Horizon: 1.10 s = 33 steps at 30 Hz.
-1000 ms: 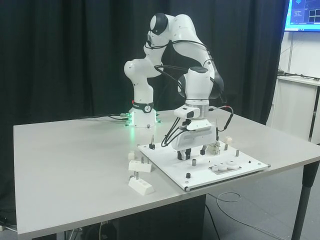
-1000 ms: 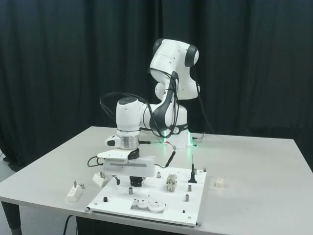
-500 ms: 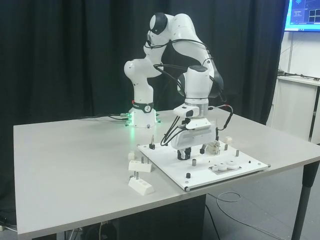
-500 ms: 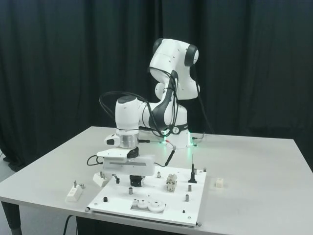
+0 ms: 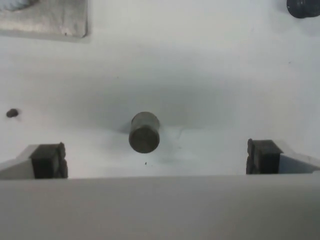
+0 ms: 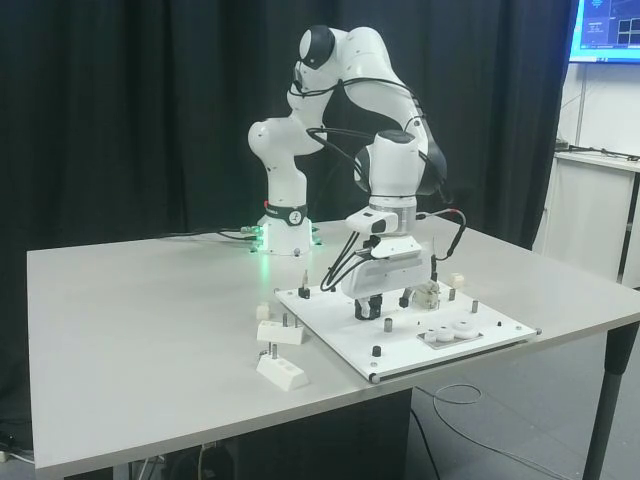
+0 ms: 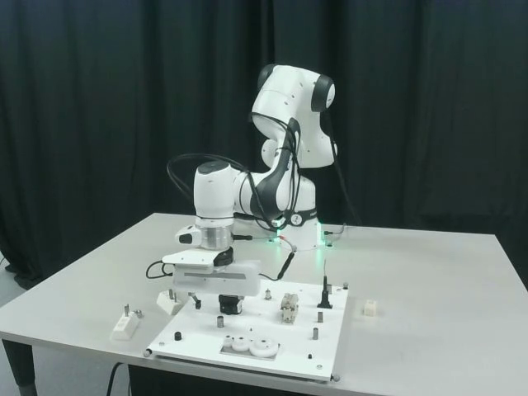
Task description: Pick square peg 1.
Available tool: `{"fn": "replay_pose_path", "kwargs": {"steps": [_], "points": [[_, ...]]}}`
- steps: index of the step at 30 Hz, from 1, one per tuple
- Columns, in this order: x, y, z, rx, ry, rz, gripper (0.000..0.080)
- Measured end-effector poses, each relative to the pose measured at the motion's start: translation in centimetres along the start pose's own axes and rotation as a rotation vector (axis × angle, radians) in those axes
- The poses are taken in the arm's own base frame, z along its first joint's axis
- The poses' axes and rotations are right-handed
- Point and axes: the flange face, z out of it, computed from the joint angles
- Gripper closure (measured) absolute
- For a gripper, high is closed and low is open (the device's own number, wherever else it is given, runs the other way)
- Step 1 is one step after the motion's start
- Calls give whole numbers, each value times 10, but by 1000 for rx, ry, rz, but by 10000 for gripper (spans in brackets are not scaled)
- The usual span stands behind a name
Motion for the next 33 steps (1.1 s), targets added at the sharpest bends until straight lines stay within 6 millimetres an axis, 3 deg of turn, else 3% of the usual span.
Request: {"fn": "replay_pose_path", "kwargs": {"steps": [33], "points": [[15, 0, -25, -19, 13, -21, 3]]}}
